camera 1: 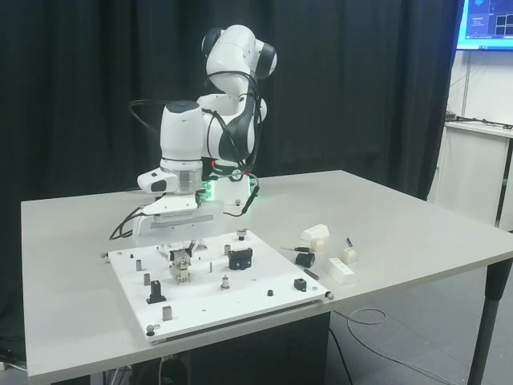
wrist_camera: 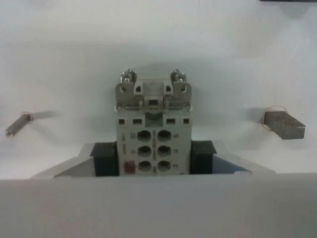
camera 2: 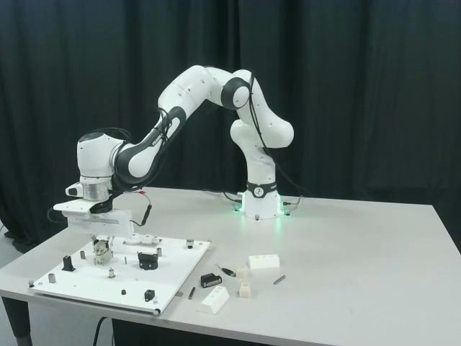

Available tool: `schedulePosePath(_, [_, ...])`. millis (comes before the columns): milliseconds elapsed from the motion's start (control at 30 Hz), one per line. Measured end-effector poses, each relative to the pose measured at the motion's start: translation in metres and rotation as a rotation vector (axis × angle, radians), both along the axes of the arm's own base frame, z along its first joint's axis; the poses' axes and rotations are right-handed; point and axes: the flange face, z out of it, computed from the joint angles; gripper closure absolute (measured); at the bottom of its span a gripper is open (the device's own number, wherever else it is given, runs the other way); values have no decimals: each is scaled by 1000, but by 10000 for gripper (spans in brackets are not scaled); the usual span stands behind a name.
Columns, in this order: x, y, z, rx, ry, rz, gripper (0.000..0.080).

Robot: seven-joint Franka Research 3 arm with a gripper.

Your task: Remove waterproof.

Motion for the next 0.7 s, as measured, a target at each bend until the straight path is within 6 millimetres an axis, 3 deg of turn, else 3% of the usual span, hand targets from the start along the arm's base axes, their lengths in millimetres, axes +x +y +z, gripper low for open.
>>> schedulePosePath(500, [1, 0, 3, 2, 0, 1, 493])
schedulePosePath(700, [5, -2, 20, -8, -13, 4, 493])
